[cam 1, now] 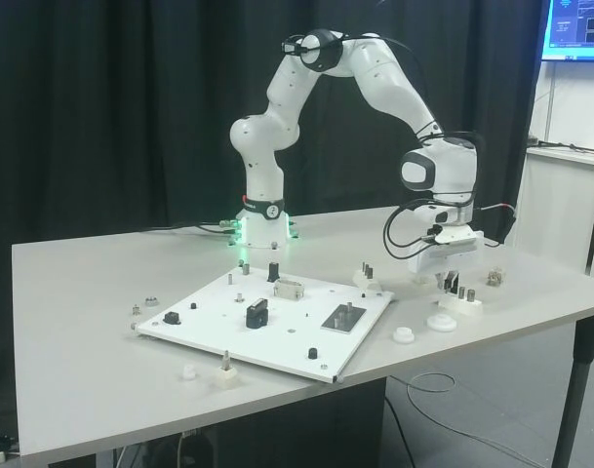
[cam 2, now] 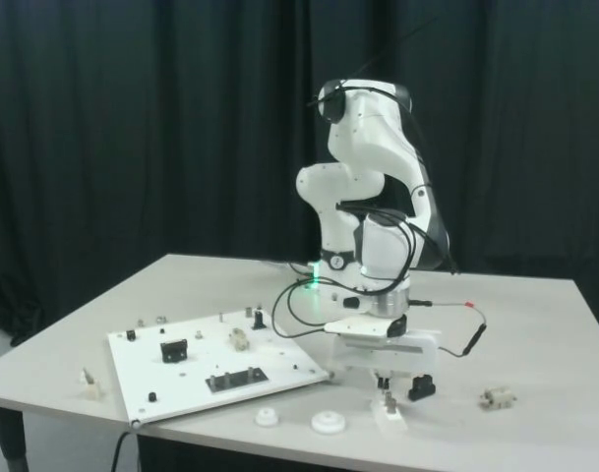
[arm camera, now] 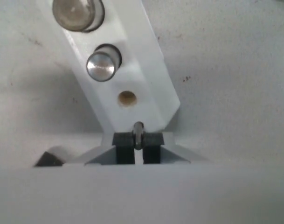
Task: Pick round peg 1.
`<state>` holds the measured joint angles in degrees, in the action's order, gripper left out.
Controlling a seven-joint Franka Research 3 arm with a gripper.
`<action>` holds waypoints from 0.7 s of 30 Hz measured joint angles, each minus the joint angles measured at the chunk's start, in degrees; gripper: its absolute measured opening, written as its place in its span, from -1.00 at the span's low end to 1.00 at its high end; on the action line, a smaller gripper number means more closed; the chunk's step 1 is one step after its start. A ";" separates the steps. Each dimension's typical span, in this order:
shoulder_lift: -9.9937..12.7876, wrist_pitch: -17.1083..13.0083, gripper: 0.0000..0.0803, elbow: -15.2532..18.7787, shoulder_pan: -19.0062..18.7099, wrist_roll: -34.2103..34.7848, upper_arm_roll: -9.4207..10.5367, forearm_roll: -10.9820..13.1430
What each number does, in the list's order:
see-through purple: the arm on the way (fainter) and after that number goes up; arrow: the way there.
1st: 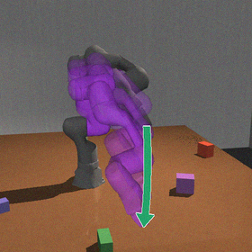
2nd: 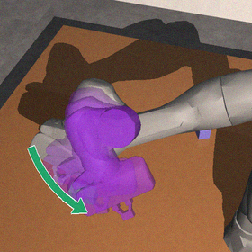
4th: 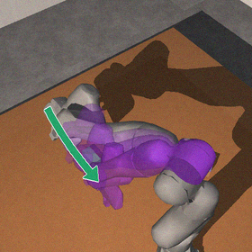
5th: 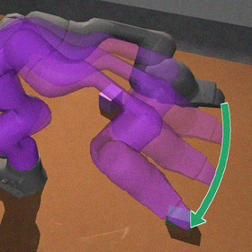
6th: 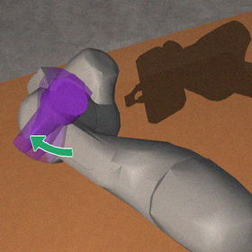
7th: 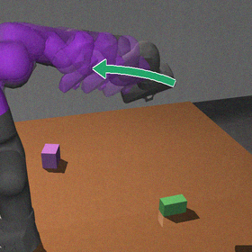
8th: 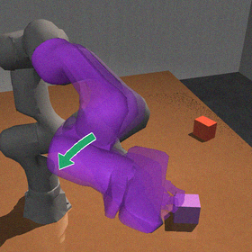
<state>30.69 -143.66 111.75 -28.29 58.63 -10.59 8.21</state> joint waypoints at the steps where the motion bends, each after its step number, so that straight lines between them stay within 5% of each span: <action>1: 0.00 0.00 -0.91 -0.02 0.00 0.06 0.02 0.00; 10: -0.11 0.56 -0.91 -0.61 0.00 0.44 0.05 0.00; 21: -1.84 5.08 -0.91 -1.96 0.00 0.53 -0.08 0.00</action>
<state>28.86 -138.57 109.79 -28.29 59.16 -10.67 8.21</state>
